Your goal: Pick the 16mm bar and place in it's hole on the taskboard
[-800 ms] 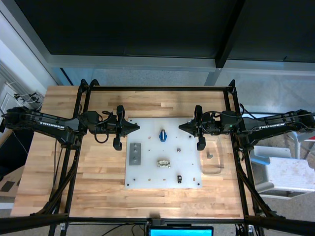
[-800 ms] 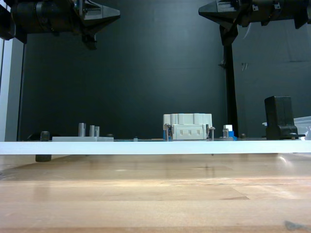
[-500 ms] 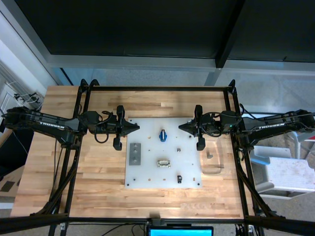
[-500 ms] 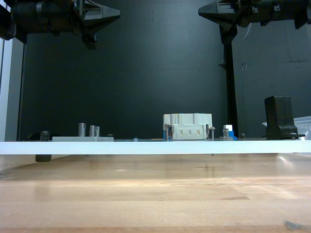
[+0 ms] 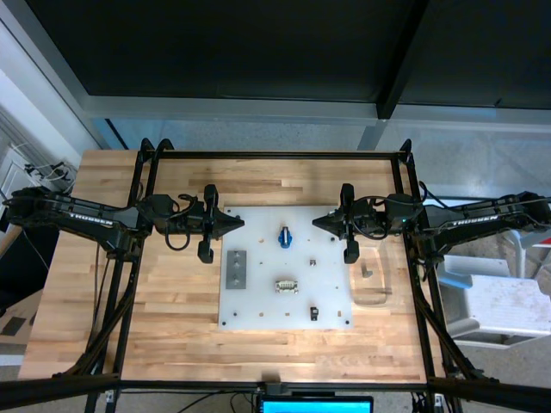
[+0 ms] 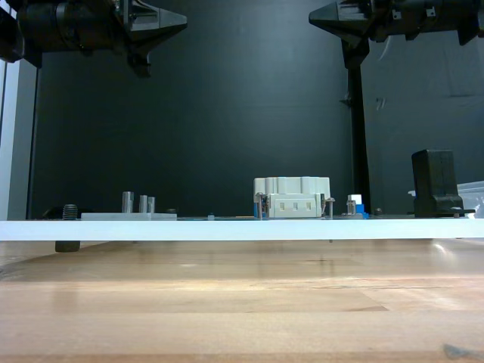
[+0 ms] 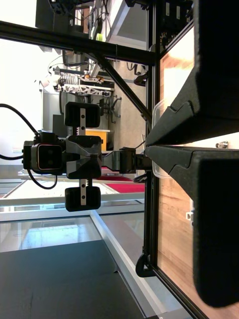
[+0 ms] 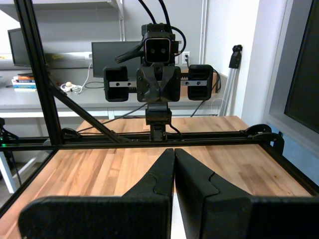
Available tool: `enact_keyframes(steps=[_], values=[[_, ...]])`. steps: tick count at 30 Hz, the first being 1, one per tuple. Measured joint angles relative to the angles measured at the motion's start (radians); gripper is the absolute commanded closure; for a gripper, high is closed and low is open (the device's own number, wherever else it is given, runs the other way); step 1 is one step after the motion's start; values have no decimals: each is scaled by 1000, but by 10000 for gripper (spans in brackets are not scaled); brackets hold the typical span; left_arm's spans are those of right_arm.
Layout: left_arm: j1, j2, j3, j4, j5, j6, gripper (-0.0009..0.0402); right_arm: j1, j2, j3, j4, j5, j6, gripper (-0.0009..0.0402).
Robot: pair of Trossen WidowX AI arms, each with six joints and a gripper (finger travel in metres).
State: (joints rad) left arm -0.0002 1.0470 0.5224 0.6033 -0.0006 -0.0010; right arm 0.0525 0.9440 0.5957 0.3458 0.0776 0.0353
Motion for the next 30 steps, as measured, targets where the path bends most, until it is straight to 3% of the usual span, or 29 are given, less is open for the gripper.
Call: enact_keyframes(steps=[22,30], values=[[0,0,0,0,0,0,393,22,5,361,-911,8,82,394],[0,0,0,0,0,0,393,47,47,434,-1172,8,109,394]])
